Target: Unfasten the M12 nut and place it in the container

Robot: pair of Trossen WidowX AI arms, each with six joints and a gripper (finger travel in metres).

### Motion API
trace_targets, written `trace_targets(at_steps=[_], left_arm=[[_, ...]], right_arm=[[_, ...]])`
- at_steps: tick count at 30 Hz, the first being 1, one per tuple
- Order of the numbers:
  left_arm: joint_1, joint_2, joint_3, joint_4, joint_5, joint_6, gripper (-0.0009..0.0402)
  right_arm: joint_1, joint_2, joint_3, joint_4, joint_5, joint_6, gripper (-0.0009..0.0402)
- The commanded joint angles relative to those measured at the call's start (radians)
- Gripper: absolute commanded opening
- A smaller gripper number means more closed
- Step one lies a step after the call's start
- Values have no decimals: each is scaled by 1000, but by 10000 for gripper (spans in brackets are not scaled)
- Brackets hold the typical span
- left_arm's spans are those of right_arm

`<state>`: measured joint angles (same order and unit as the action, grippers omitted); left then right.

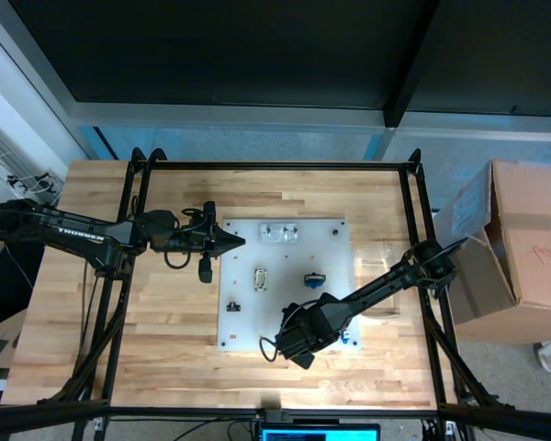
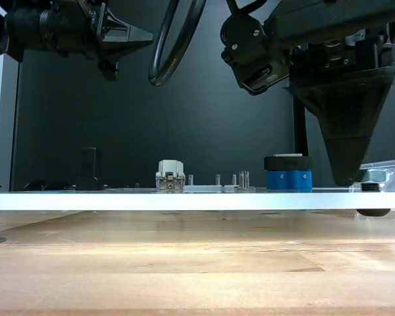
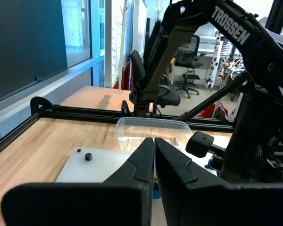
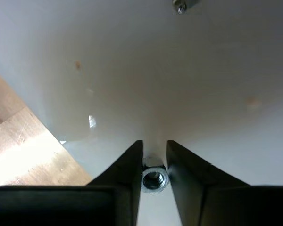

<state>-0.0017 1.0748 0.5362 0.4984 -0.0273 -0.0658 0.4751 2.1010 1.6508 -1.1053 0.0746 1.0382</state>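
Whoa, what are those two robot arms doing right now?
The right end effector is down at the white board, with its fingers closed on a small silver nut. The nut sits on its black stud, not in the clear container. The left end effector hangs in the air by the board's left edge, fingers shut on nothing.
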Motion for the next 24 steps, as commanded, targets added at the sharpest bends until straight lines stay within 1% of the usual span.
trace_targets(at_steps=[1, 4, 8, 12, 24], left_arm=[[0, 0, 0, 0, 0, 0, 0], [0, 0, 0, 0, 0, 0, 0], [0, 0, 0, 0, 0, 0, 0], [0, 0, 0, 0, 0, 0, 0], [0, 0, 0, 0, 0, 0, 0]], right_arm=[[0, -1, 1, 0, 8, -2, 26], [0, -1, 1, 1, 8, -7, -2], [0, -1, 1, 2, 7, -7, 5], [0, -1, 1, 5, 6, -7, -1], [0, -17, 4, 7, 4, -19, 0]])
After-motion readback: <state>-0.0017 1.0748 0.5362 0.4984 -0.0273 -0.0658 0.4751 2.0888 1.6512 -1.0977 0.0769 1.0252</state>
